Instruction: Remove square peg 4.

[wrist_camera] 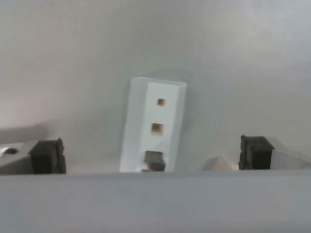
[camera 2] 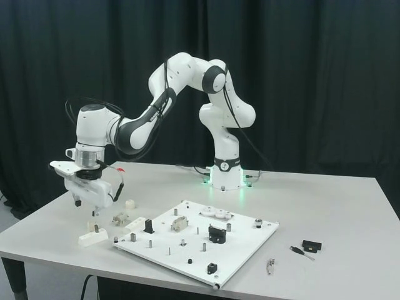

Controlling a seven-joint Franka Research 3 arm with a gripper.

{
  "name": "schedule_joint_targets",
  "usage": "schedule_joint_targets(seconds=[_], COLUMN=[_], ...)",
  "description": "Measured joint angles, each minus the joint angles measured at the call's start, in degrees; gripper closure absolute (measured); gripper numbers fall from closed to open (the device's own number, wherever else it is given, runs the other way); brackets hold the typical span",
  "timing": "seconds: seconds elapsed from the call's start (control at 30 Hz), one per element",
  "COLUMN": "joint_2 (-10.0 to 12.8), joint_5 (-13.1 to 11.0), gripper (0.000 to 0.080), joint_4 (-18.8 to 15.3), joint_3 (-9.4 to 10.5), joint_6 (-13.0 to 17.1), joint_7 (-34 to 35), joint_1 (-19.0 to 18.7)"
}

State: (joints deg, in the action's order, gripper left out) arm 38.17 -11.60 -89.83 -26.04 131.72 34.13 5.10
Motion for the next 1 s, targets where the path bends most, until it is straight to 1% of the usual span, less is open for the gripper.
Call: schedule_joint_targets(seconds=[0.37, 0.5, 0.6, 0.8, 1.0], joint_2=[-0.8, -0.9, -0.9, -0.7, -0.2], joint_5=[-0.6, -1.3, -1.4, -1.4, -1.4], gripper=[0.0003, 0.0003, 0.0003, 0.0003, 0.0003], joint_4=[0.0, 0.0, 0.0, -0.5, -1.1], joint_3=[2.52, 3.32, 3.74, 4.04, 4.04], joint_6=[-2.2, -3.3, -4.0, -4.8, -4.8], joint_7=[-0.2, -0.2, -0.2, 0.8, 1.7], joint_1=[-0.8, -1.6, -2.4, -4.3, -6.1])
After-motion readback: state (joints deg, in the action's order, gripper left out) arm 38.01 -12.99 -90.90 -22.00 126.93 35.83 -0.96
